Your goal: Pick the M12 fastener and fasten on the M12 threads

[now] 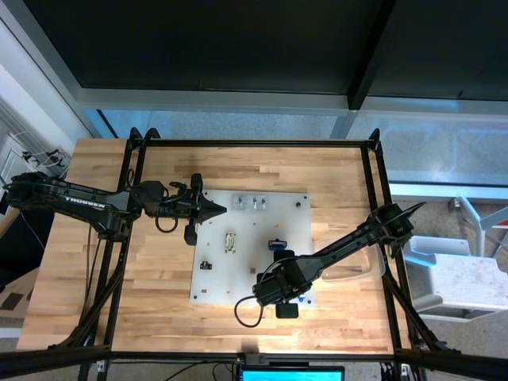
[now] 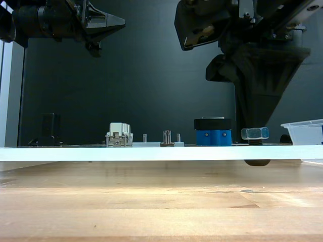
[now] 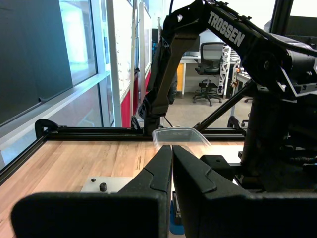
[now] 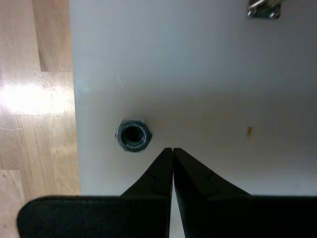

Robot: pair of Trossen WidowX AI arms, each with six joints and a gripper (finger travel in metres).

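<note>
The silver M12 nut point(image 4: 133, 135) sits on the white board point(image 4: 223, 74), its bore filled dark. In the low view the nut point(image 2: 255, 133) rests on its stud, a sliver of black rib showing beneath it. My right gripper point(image 4: 173, 149) is shut on nothing, its tips just beside the nut and apart from it. In the low view the right gripper point(image 2: 248, 121) points down right behind the nut. From above, the right gripper point(image 1: 278, 290) covers the board's near right part and hides the nut. My left gripper point(image 1: 222, 209) hangs shut and empty over the board's far left edge.
A clear tray point(image 1: 349, 275) lies to the right of the board. A blue-and-black fitting point(image 2: 213, 132) stands just left of the nut. A grey connector point(image 2: 119, 135) and small silver posts point(image 2: 167, 137) stand mid-board. Bare wooden table point(image 1: 119, 278) surrounds the board.
</note>
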